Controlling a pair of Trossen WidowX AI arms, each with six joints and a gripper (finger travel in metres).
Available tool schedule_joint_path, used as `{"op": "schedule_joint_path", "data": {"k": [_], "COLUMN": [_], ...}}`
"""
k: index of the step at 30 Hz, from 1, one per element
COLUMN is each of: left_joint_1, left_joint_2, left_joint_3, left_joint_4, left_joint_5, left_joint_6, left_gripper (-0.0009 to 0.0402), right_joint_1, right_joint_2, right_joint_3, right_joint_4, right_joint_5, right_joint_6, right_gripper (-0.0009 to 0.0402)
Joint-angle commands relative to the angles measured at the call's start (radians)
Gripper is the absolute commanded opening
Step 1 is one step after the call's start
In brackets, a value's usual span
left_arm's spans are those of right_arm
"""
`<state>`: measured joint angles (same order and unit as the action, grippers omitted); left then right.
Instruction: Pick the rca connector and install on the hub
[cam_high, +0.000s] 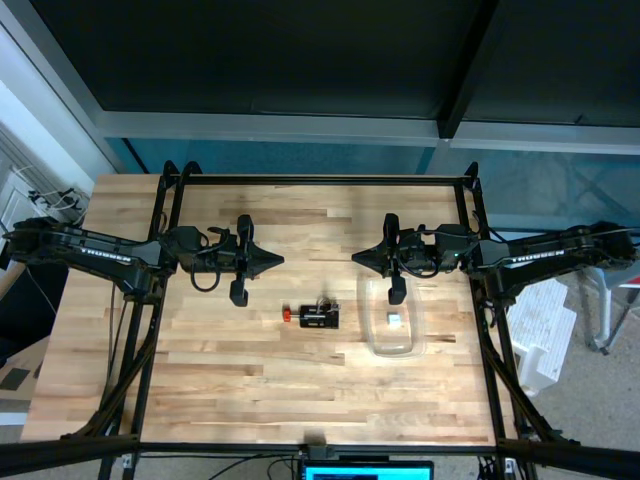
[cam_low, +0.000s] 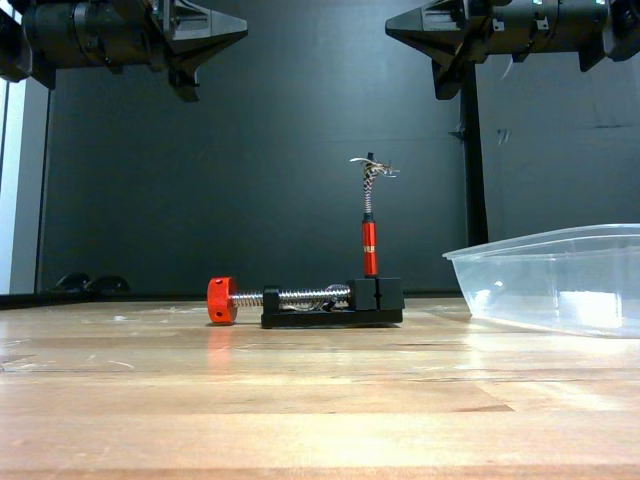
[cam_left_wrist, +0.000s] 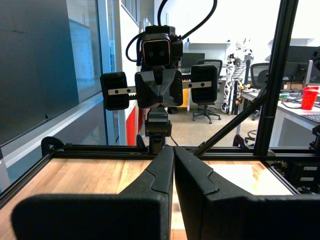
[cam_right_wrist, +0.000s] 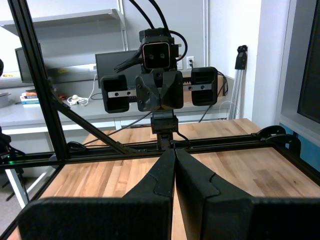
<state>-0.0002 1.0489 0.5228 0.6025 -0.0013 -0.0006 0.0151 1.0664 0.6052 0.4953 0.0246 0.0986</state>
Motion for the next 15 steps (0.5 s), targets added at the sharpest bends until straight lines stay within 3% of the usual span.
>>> {"op": "schedule_joint_path", "data": {"k": [1, 15], "left_joint_1": [0.000, 0.000], "left_joint_2": [0.000, 0.000], "left_joint_3": [0.000, 0.000], "left_joint_4": [0.000, 0.000], "left_joint_5": [0.000, 0.000], "left_joint_6": [0.000, 0.000], "left_gripper": [0.0000, 0.0000], "right_joint_1": [0.000, 0.000], "right_joint_2": [0.001, 0.001], "right_joint_3": [0.001, 0.001], "right_joint_4": [0.000, -0.035], "right_joint_5": [0.001, 0.001], "right_joint_6": [0.000, 0.000], "right_gripper": [0.0000, 0.0000]}}
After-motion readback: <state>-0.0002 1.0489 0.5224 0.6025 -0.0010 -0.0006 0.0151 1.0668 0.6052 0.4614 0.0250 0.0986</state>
